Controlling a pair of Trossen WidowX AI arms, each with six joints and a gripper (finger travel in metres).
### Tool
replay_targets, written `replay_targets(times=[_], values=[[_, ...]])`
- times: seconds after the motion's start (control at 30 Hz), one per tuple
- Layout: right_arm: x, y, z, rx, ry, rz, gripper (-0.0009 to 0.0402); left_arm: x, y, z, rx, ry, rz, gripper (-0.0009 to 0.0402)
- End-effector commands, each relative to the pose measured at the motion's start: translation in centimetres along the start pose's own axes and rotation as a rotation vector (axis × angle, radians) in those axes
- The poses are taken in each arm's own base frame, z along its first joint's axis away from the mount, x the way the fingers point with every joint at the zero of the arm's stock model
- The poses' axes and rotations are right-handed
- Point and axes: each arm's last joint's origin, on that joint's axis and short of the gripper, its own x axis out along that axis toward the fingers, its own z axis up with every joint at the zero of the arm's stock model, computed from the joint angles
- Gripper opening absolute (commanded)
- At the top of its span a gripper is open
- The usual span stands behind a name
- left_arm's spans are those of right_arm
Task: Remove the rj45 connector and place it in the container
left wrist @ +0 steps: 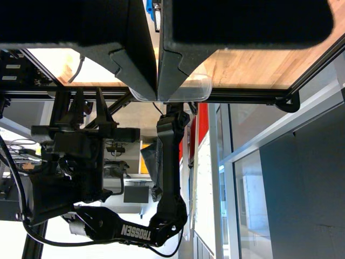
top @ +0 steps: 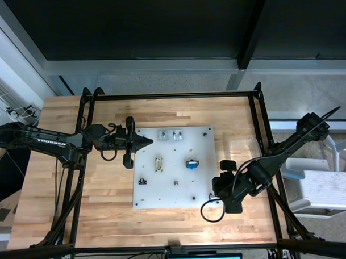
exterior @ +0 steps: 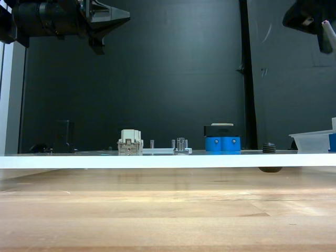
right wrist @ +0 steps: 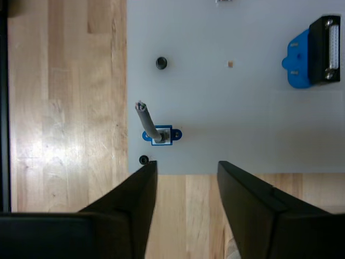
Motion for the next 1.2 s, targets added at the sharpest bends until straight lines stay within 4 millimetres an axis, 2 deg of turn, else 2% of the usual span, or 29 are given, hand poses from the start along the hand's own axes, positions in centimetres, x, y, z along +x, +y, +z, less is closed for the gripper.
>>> replay_targets(times=[0.03, 0.33, 0.8, 1.2], values=[[0.7, 0.2, -0.1, -0.002, 0.021, -0.011, 0.0187, 0.0, 0.0, 0.0, 0.000, 0.000, 0.000, 0.0001], [2.9, 1.0, -0.1, 0.017, 0.018, 0.022, 0.0217, 0.0, 0.0, 0.0, 0.000, 0.000, 0.000, 0.0001], [5.6, 1.6, -0.5, 0.018, 0.010, 0.015, 0.0215, 0.0, 0.0, 0.0, 0.000, 0.000, 0.000, 0.0001], [6.8, 1.4, -0.9, 0.011, 0.001, -0.001, 0.0215, 0.0, 0.0, 0.0, 0.000, 0.000, 0.000, 0.0001]])
